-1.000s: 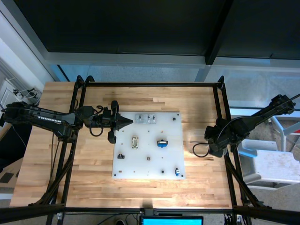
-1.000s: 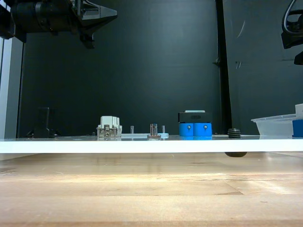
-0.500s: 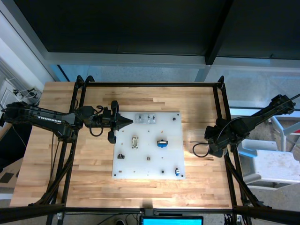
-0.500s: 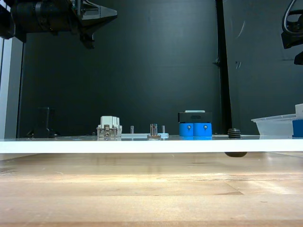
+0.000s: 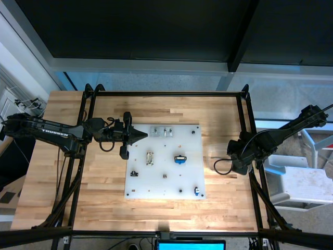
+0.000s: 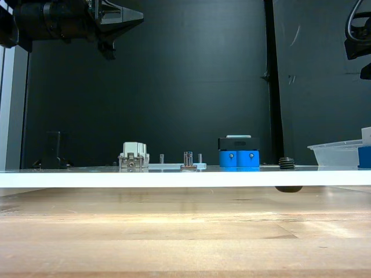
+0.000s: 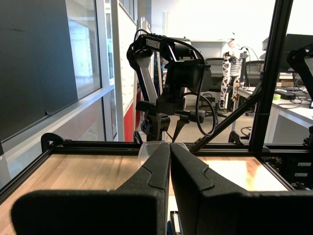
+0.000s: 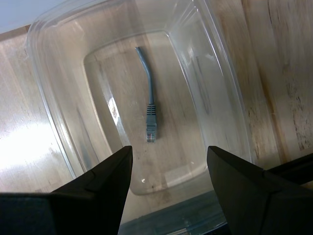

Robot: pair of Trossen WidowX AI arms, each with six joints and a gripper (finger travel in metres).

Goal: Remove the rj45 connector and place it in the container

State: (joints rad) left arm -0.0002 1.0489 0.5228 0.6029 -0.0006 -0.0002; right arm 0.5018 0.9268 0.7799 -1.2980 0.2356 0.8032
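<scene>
Nothing moved since the last frames: the rj45 connector (image 8: 151, 128) lies flat in the container (image 8: 217, 98) by the table's right edge, with the right gripper (image 8: 167, 152) spread wide above it. It looks light, rigid and slick with a limp cable stub (image 8: 145, 68), so we'd pinch across the plug body. The left gripper (image 7: 170, 147) is pressed together, high over the board's (image 5: 156, 182) far-left corner.

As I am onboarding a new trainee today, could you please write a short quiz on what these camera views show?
1. True or false: the rj45 connector lies inside the container.
2. The left gripper, above the far left part of the white board, is: A) open, B) shut with nothing held, C) shut on a cable.
3. Fill in: the right gripper hangs open above the ____.
Key: 1 true; 2 B; 3 container.
</scene>
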